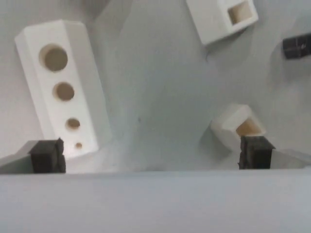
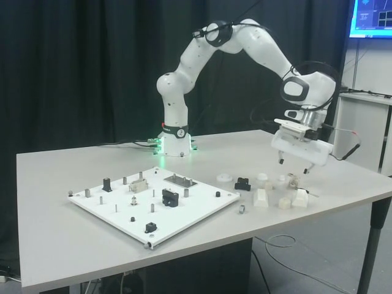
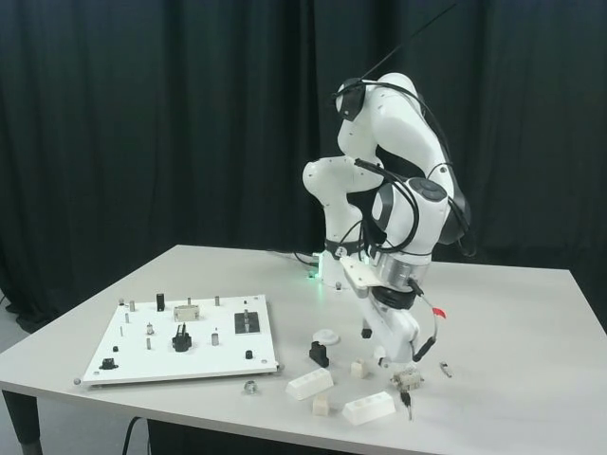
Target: Remove BNC.
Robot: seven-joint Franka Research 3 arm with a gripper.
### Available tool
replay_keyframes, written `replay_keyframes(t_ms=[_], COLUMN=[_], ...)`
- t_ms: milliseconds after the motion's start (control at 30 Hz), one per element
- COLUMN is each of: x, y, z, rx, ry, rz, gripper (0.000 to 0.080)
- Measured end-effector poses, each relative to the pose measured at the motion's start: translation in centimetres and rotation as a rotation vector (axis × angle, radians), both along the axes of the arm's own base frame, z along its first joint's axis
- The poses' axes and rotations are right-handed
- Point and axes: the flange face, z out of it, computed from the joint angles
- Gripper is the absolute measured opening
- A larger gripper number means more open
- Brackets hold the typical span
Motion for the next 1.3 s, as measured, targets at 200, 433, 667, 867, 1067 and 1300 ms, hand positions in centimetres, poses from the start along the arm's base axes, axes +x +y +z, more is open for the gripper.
replay_keyframes(t_ms=[200,433,667,867,1067,1300], x=[0.4,1.1,1.6,1.7,1.2,0.3], y=[-1.5,-4.5,-8.3,-11.8,-15.3,-19.2], z=[0.4,0.9,1.5,1.7,1.5,0.7], rx=[-0.031,-0.075,-0.116,-0.128,-0.117,-0.108], ry=[0.004,0.023,0.05,0.078,0.11,0.141], rz=[-0.003,-0.026,-0.042,-0.045,-0.035,-0.032], gripper=[0.08,0.08,0.08,0.08,0.08,0.08])
